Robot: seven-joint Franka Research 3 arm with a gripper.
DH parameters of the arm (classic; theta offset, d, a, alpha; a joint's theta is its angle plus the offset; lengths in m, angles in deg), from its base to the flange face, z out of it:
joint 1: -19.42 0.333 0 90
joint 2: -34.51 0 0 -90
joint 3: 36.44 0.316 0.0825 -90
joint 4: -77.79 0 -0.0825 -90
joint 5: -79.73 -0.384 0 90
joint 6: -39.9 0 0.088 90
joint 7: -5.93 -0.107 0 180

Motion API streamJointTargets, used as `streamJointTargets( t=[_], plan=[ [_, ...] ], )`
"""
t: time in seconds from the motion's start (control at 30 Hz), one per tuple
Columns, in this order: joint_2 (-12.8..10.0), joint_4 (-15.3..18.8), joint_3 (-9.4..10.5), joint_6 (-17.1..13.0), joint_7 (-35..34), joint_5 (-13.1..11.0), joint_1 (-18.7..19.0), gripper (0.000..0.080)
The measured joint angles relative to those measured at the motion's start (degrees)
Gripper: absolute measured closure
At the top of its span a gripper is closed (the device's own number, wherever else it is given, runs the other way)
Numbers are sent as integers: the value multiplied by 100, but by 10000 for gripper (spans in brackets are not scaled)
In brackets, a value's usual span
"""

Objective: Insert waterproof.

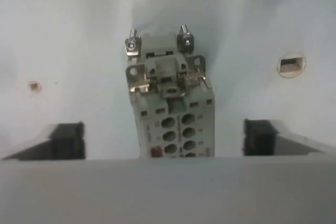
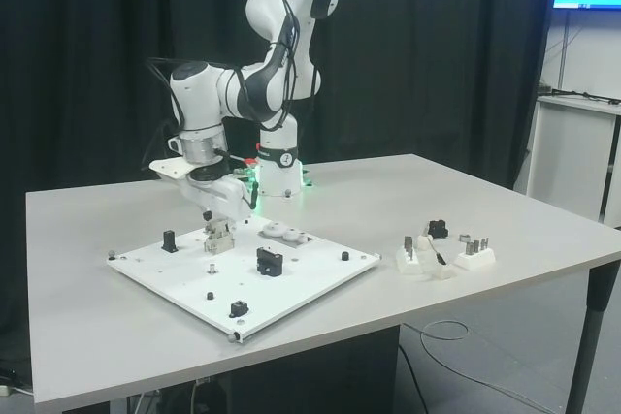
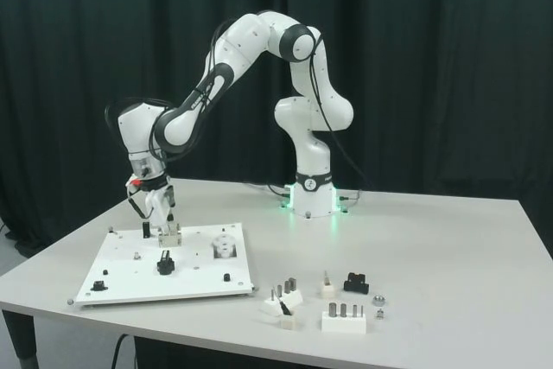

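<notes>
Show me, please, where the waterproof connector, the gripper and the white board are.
waterproof connector point(image 1: 170, 114), wrist view, its upper body.
gripper point(image 1: 164, 132), wrist view, between its fingertips.
white board point(image 3: 194, 283), second room view, bare surface.

Layout: the board point(image 2: 291, 283) lies on the table point(image 2: 466, 196) in front of the arm's base point(image 2: 277, 174). The connector point(image 2: 217, 238) stands on the board under the gripper point(image 2: 211, 217). Small fixtures point(image 2: 446, 247) sit on the table beside the board, apart from it.

I see white arm point(image 3: 259, 49) with black joint bands, green glow at base point(image 3: 312, 205). White board point(image 2: 243, 273) on grey table point(image 2: 466, 201). I note grey connector point(image 1: 170, 111), pale body, rows of round grey holes. Black fixtures point(image 2: 268, 262) on board, black curtain point(image 3: 432, 58) behind. White holder blocks point(image 3: 344, 321), lower centre.
</notes>
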Motion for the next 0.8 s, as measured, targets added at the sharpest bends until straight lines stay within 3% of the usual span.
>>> streamJointTargets(
  t=[0.07, 0.1, 0.13, 0.43, 0.8],
  plan=[
    [0, -22, -8, 18, 0, 16, 0, 441],
    [0, -35, -13, 31, 0, 27, 0, 140],
    [0, -52, -19, 52, 0, 38, 0, 38],
    [31, -284, -67, 356, 21, 59, 4, 10],
    [175, -377, -67, 269, -12, 41, 84, 3]
  ],
)
